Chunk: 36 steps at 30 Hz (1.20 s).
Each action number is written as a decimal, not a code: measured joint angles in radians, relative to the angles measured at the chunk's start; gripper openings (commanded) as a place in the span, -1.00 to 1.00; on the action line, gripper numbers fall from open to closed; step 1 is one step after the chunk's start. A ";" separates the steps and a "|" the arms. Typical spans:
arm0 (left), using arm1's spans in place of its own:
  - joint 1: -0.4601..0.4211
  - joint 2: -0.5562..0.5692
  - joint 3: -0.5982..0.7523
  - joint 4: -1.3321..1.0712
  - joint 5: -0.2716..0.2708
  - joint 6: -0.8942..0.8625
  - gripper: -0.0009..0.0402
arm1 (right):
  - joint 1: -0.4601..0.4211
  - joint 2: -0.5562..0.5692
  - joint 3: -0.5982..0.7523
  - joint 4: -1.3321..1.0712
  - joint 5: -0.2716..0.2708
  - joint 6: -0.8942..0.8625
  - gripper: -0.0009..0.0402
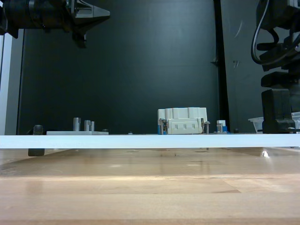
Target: Pick the 16mm bar and install on taskboard
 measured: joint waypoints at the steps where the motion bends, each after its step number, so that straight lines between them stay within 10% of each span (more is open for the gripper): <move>1: 0.000 0.000 0.000 0.000 0.000 0.000 -0.95 | 0.000 0.000 -0.002 0.000 0.000 0.000 0.37; 36: 0.000 0.000 0.000 0.000 0.000 0.000 -0.95 | 0.000 0.039 -0.059 0.085 0.000 0.034 0.19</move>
